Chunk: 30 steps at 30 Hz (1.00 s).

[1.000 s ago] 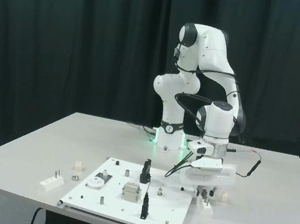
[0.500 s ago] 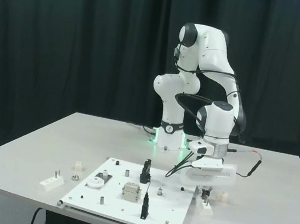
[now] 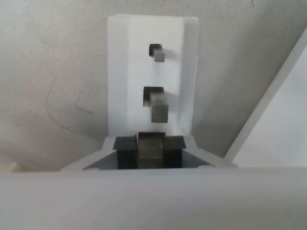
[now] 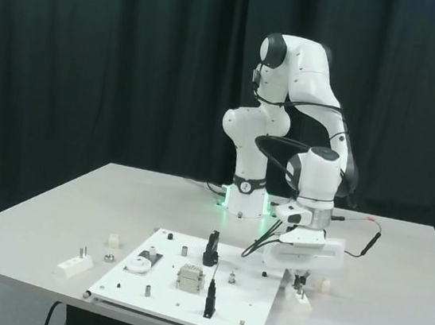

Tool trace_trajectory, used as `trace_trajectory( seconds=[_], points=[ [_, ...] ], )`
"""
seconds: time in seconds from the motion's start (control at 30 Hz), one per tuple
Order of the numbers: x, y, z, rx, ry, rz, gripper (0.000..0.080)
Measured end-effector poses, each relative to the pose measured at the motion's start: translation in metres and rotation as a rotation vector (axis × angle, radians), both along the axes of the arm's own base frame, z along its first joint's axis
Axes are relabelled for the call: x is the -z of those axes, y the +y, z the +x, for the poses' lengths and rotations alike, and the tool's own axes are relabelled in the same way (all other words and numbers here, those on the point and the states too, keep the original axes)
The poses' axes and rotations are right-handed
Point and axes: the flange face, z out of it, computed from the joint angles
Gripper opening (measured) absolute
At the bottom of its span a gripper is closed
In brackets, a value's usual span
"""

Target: Pick square peg 3.

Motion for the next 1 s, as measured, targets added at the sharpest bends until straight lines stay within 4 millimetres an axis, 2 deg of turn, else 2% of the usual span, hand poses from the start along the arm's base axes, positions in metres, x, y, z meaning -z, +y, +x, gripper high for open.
trace_trajectory(
  seconds=[0.37, 1.0],
  points=[
    [-0.011, 0.007, -0.004, 0.033, 0.013, 0.011, 0.011],
    [-0.051, 0.017, -0.009, 0.028, 0.023, 0.036, 0.011]
  ],
)
